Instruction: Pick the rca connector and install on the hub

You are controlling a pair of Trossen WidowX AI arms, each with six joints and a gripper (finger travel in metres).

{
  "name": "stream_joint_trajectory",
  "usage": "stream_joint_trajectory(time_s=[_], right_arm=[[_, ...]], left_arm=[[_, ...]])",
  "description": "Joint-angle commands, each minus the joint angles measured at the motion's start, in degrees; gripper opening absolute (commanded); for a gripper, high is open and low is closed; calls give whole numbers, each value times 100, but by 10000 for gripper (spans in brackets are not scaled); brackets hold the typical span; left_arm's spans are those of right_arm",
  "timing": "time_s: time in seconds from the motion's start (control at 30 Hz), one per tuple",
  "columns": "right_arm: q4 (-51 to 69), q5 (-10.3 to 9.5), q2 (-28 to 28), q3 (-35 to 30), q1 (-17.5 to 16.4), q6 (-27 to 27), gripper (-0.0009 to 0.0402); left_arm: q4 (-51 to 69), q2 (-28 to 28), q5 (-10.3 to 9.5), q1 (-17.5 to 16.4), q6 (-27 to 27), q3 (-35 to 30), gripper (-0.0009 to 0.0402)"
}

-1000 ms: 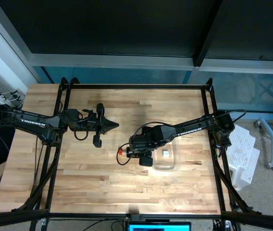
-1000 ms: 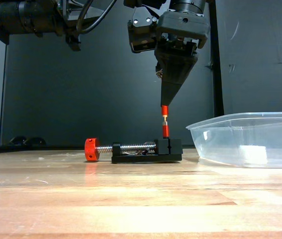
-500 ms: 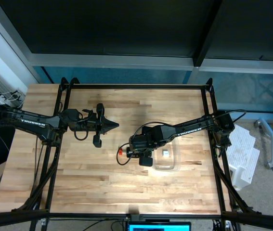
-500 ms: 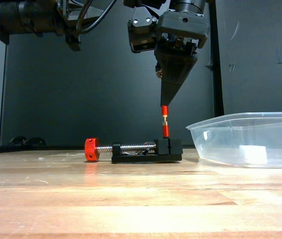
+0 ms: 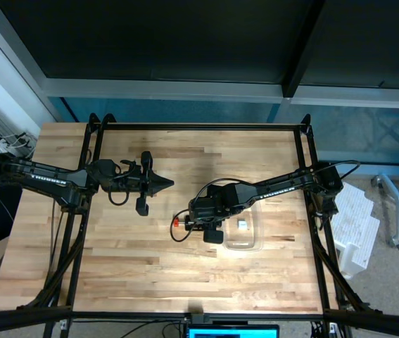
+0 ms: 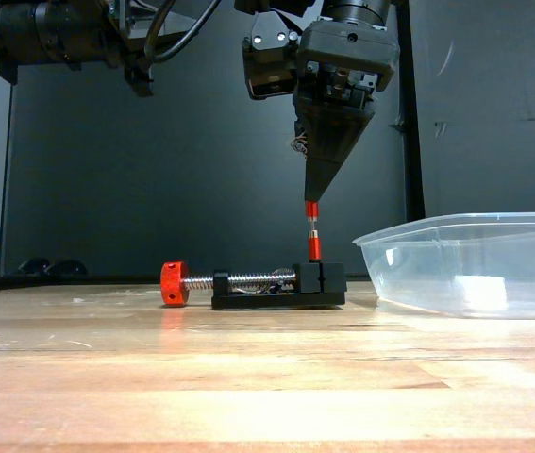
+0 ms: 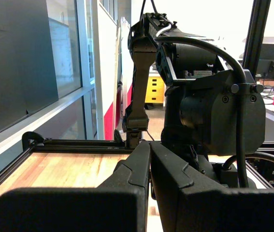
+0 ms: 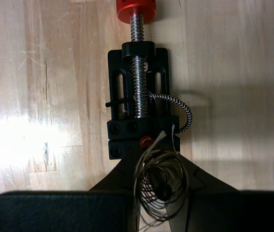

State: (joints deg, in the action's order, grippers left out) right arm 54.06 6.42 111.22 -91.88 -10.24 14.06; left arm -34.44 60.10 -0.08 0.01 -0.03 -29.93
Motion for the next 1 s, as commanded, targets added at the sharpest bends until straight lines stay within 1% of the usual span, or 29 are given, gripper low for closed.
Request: stream_joint_trajectory(time_s=[0.03,0.3,0.57,0.6,0.7,0.73,0.93,1.0], right_arm=[[4,-2,0,-11,0,0,1],[11,-22,-7,-20,0,-2,0],[101,-52,-177,-20,0,-2,0],[103,-79,-203,-20,2,-2,0],[98,-404,-247,-20,24,-42,0],[96,-457,-254,-20,26,-46,0],[273,-446,-291,-125,50,-114,0],[330,-367,-291,-219,68,-175,0]], left_arm=[[0,2,2,0,2,-2,0],[0,2,2,0,2,-2,0],[0,2,2,0,2,-2,0],[0,2,2,-2,2,-2,0],[0,2,2,0,2,-2,0],[0,2,2,0,2,-2,0],[0,2,2,0,2,-2,0],[0,2,2,-2,0,-2,0]])
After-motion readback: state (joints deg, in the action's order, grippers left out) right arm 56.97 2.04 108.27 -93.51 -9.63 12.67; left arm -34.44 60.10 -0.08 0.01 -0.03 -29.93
